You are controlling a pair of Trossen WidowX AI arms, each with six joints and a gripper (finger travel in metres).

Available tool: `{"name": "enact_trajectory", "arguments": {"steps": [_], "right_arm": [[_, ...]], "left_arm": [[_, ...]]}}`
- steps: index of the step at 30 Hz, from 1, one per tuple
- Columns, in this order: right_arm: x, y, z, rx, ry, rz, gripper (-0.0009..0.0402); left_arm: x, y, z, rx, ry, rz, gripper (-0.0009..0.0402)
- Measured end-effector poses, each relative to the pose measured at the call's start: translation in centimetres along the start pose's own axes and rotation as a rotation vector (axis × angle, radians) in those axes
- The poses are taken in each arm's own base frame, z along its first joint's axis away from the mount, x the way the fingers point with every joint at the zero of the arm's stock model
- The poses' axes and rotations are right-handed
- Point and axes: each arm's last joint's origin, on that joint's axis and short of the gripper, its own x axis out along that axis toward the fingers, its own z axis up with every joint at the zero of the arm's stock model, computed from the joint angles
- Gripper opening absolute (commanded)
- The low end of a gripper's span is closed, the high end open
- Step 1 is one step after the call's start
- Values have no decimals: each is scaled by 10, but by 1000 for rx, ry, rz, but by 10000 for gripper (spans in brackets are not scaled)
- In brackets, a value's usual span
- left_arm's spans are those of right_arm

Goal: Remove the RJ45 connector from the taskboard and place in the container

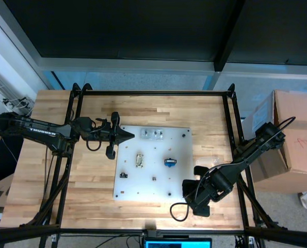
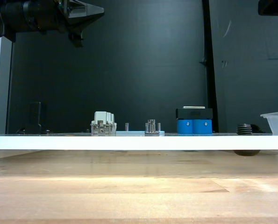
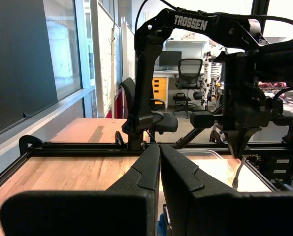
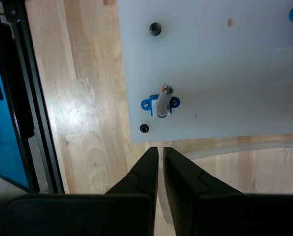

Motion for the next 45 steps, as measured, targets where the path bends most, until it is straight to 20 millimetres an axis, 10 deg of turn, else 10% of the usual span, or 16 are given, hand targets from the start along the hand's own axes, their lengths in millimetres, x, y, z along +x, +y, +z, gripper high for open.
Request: {"name": "enact_trajectory", "arguments": {"steps": [16,45], "right_arm": [[7,1,2,-2,-26,-49,193],[66,10,6,-67,1,-76,131]], "left_arm": [[0,0,0,0,0,0,0],[0,0,0,0,0,0,0]]}}
